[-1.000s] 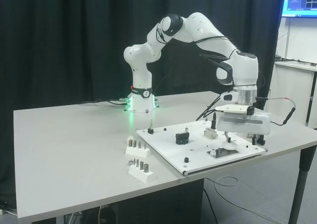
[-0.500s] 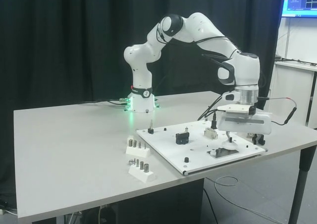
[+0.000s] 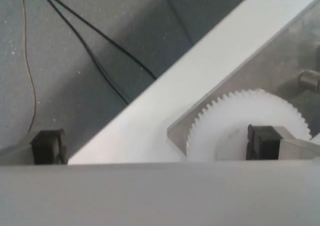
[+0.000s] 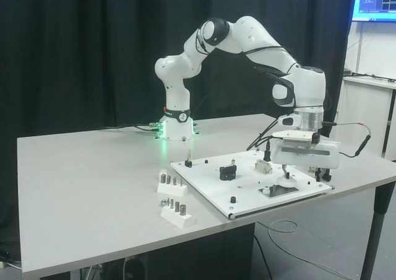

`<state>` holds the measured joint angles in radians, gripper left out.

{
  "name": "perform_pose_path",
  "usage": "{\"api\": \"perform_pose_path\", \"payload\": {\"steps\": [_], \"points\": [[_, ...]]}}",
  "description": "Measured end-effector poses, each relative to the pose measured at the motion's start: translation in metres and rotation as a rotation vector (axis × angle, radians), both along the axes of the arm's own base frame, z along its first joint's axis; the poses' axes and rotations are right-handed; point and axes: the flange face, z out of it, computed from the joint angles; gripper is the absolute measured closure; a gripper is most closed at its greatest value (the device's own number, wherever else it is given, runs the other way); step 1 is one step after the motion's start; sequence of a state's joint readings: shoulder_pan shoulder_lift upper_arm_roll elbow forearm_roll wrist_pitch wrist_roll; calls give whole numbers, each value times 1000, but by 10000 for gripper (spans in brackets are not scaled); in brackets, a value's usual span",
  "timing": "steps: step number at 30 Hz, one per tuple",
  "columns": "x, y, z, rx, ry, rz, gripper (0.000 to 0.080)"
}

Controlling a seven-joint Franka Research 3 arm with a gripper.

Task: Insert large gear.

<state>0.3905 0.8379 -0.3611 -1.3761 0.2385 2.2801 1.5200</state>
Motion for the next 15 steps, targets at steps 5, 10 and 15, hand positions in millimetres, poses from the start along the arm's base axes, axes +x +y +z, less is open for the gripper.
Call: {"api": "perform_pose_path", "payload": {"steps": [5, 10, 15], "points": [[1, -3, 0, -4, -5, 0, 3], [1, -3, 0, -5, -6, -2, 3], [1, -3, 0, -4, -5, -11, 3]]}}
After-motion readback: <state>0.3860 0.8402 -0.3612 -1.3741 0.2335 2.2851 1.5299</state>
